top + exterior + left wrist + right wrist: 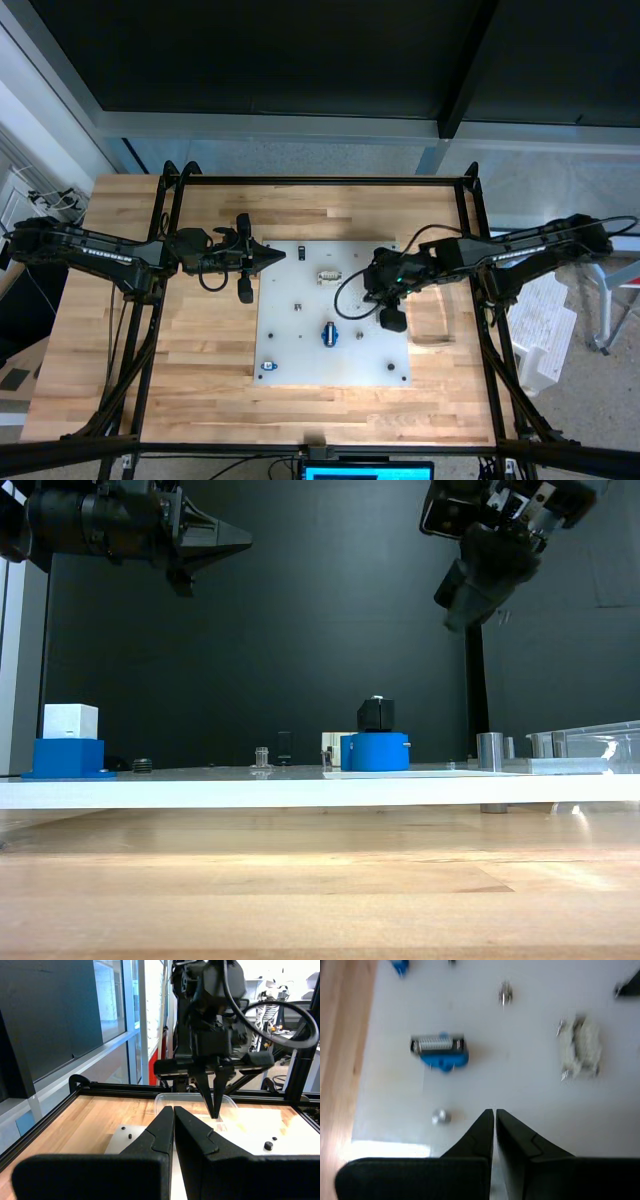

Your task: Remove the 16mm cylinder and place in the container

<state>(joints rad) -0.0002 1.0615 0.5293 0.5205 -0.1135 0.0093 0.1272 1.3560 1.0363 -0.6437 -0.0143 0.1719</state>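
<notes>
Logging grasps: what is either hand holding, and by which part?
Nothing is held. The left hand, shut and empty, hovers at the left edge of the board; the right hand, likewise shut, hangs over its right side.

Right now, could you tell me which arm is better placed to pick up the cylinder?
Probably right: the right tool, shut, hangs above the board near the cylinder, with the tray on its side. The left tool, shut, hovers at the board's left edge.

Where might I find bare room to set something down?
Bare wood: left of the white board and along its near edge. Crowded: mid-board, blue connector and 16mm cylinder below the shut right gripper. Shut left gripper hovers over its far-left corner; the container flanks its right.
</notes>
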